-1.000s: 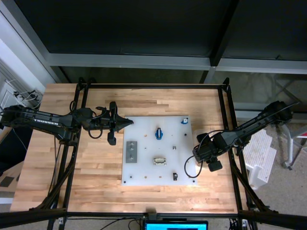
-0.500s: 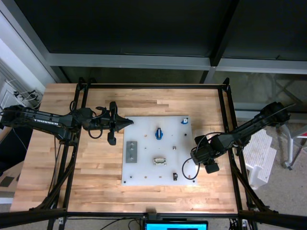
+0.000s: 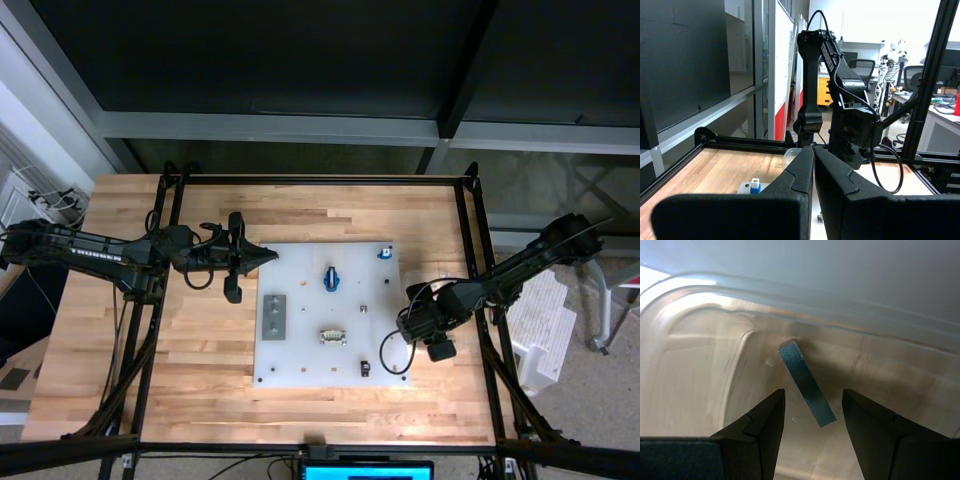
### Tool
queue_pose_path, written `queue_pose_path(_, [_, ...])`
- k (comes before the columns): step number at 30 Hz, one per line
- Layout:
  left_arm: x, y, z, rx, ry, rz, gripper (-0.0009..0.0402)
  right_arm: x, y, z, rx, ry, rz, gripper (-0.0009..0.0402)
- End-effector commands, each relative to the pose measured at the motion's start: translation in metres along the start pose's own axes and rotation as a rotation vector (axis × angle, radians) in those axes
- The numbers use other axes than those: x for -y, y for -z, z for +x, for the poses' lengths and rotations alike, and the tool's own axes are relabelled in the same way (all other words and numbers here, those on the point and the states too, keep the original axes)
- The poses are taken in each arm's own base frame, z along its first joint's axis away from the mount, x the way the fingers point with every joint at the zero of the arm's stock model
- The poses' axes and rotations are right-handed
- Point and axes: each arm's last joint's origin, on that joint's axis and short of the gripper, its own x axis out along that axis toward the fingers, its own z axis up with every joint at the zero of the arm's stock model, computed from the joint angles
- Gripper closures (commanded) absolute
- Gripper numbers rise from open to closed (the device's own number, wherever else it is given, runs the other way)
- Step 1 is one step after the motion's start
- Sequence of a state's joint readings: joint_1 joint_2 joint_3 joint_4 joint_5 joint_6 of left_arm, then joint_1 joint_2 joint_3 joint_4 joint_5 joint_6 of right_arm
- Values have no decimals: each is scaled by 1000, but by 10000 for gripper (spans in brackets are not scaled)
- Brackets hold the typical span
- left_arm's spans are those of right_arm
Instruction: Pick the 16mm bar and install on taskboard
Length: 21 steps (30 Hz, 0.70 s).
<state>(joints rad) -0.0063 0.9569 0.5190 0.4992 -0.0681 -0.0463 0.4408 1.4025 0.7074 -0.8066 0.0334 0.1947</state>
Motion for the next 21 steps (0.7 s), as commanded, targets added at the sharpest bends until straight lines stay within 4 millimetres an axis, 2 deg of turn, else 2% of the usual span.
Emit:
queue_pose_path(1, [0,0,0,0,0,0,393,0,2,3,0,0,43,236])
queue_pose_path(12, [0,0,0,0,0,0,393,0,8,14,13,-3,44,241])
queue_pose_path(21, [0,0,0,0,0,0,393,-1,8,12,21,-6,43,322])
